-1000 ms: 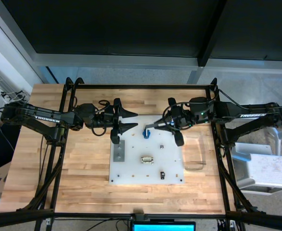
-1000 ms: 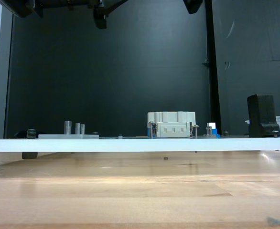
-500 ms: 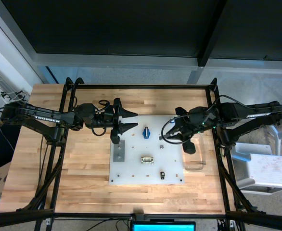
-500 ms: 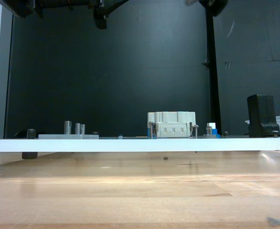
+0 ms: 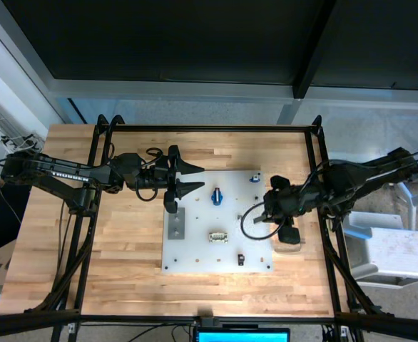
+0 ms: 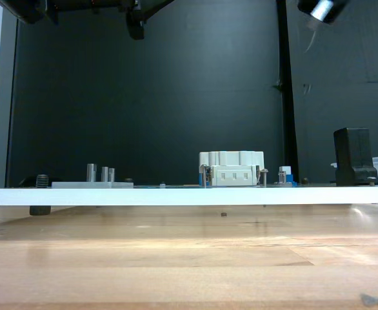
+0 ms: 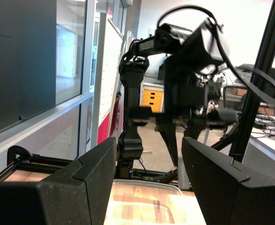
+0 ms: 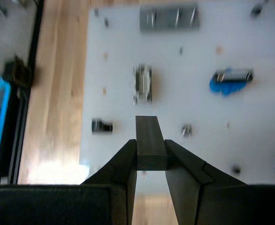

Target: Pick the 16mm bar and place in it's hole on the taskboard

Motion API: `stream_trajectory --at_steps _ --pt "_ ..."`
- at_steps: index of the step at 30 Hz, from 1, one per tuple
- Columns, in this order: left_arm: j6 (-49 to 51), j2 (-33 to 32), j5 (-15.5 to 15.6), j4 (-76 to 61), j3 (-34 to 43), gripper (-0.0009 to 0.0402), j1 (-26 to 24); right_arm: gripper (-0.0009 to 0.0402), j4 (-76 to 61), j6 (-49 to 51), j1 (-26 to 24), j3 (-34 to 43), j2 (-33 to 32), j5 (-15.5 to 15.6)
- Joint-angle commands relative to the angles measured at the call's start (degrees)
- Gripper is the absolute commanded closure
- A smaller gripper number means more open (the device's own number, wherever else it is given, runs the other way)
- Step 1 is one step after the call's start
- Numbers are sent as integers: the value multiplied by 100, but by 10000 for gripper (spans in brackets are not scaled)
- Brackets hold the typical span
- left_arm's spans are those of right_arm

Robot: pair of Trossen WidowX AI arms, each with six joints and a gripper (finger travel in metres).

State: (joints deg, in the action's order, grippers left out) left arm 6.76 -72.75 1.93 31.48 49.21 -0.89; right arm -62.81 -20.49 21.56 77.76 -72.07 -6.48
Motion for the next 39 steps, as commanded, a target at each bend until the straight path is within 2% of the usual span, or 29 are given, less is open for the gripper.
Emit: stream_trajectory --at_steps 1,11,15,20,23,29,39 --pt "0 0 -2 2 2 202 0 390 -310 -205 177 83 -267 9" --pt "-2 0 -2 4 2 202 0 389 -1303 -352 542 837 -1340 68" --pt "0 0 -2 2 2 202 2 389 -1349 -365 588 1073 -1703 358" --pt "-2 0 -2 4 2 202 2 389 -1355 -352 691 1161 -2109 525" --pt "-2 0 -2 2 2 203 2 389 -1344 -350 778 1158 -2321 522" --pt "-2 0 -2 4 2 202 2 389 -1248 -339 885 1132 -2599 612" --pt "0 0 -2 2 2 202 0 389 -938 -326 944 745 -2682 662"
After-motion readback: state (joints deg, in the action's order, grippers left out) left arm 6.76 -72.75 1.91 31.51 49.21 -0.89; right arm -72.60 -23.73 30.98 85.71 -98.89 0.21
